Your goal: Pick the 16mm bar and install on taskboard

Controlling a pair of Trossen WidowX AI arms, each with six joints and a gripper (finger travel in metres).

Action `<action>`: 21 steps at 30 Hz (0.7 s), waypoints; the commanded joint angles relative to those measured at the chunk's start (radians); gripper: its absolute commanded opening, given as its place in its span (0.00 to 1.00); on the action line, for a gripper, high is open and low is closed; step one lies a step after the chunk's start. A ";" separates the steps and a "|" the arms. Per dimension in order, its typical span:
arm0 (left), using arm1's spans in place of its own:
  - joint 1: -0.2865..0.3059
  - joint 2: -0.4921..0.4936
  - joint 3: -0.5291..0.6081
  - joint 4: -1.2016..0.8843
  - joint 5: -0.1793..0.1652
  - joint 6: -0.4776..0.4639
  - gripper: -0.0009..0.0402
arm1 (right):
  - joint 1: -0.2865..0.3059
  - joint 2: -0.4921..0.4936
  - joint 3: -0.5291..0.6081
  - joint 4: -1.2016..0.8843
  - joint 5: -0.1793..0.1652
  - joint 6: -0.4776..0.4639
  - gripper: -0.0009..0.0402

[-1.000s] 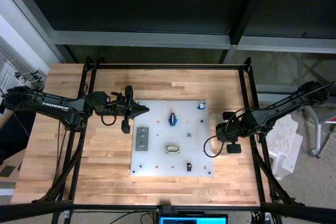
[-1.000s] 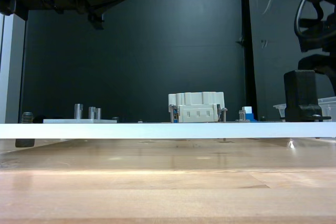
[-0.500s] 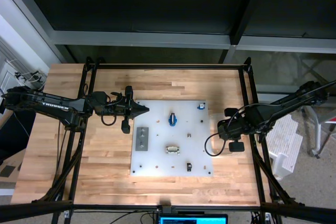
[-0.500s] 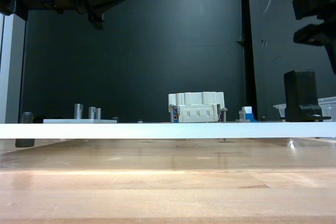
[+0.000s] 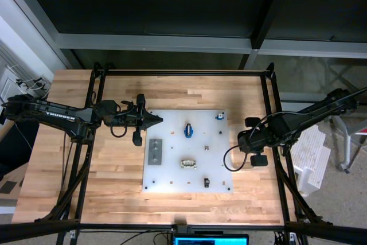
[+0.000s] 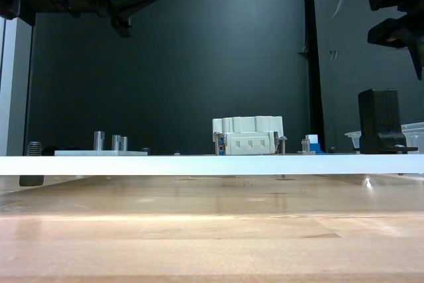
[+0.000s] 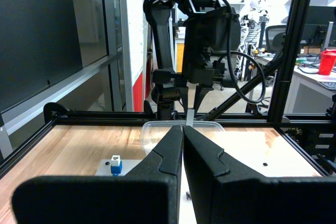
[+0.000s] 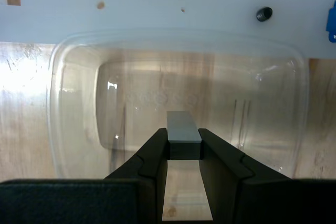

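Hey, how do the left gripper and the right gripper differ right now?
The left gripper is shut on nothing, its fingers pressed together; the right gripper is shut on the 16mm bar. The left gripper hangs over the far left corner of the taskboard; the right gripper hangs beyond the board's right edge, above the clear tray. Both are raised in the air, touching no surface.

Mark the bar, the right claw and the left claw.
bar [image 8: 184, 127]: right wrist view, grey top face.
right claw [image 8: 184, 139]: right wrist view, between fingertips gripping the bar above the tray [image 8: 178, 34].
left claw [image 5: 158, 120]: high view, shut tip, above the taskboard's [image 5: 172, 177] far-left corner.
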 commanded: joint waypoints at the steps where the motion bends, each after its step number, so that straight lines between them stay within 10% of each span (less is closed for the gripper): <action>1: 0.000 0.000 0.000 0.000 0.000 0.000 0.02 | 0.011 0.035 0.023 0.005 -0.008 0.030 0.03; 21: 0.000 0.000 0.000 0.000 0.000 0.000 0.02 | 0.133 0.351 0.273 0.045 -0.007 0.184 0.03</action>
